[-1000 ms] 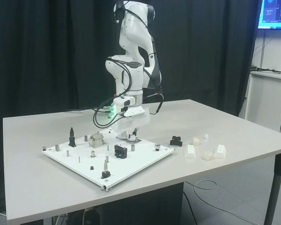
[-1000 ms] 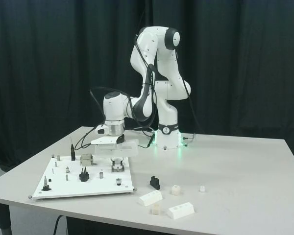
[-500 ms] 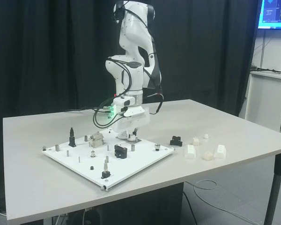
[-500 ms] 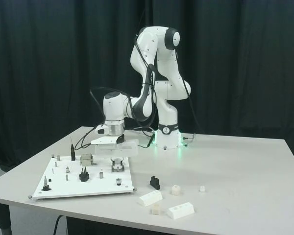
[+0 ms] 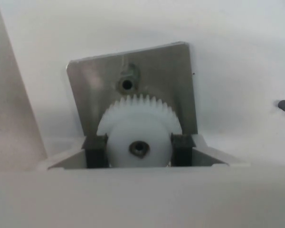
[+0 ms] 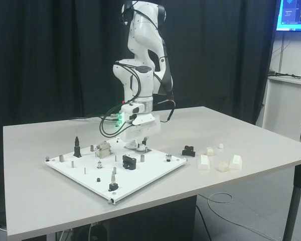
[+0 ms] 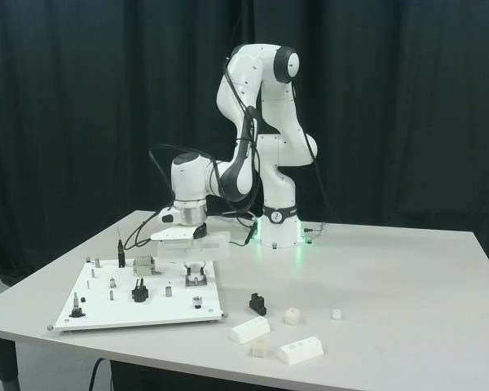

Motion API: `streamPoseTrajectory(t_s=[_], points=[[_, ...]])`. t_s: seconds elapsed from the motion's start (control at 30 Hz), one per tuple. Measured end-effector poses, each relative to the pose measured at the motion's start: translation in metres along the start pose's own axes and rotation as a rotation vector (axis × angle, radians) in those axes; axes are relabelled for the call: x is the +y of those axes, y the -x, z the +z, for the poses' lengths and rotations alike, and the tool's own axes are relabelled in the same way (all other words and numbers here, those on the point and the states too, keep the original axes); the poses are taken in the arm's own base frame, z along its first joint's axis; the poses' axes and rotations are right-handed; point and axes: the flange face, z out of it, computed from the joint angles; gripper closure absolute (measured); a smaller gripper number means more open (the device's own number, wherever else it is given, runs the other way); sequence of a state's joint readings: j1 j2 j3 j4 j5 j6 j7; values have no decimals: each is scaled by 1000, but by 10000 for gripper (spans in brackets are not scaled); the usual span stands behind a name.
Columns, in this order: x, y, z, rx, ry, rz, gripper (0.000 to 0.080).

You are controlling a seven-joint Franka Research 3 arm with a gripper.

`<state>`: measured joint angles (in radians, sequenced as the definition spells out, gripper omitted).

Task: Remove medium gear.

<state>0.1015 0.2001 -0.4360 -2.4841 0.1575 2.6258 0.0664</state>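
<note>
In the wrist view the medium gear [image 5: 138, 124], white with fine teeth and a round hub, sits between my gripper's [image 5: 138, 150] black pads [image 5: 94, 150], which press on the hub from both sides. Under it lies a grey metal plate [image 5: 173, 80] with a hole, set in the white board [image 5: 228, 47]. From the room views the gripper [image 6: 136, 145] [image 7: 196, 270] hangs low over the board's [image 6: 145, 175] [image 7: 106, 316] far part, with the gear mostly hidden by the fingers.
Several pegs and small fixtures stand on the board, among them a black block [image 6: 129, 161] and a grey block [image 6: 104, 149]. Off the board lie a black part [image 6: 188, 150] and white blocks [image 6: 204, 163] [image 6: 235, 161]. A black screw [image 5: 284, 105] is in the board.
The gripper has risen very slightly with the gear held in it; nothing else has moved.
</note>
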Motion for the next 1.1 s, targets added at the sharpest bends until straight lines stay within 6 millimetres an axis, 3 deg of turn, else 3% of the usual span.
streamPoseTrajectory(t_s=[1.1], points=[[-2, -1, -3, -10, 13, -47, 521]])
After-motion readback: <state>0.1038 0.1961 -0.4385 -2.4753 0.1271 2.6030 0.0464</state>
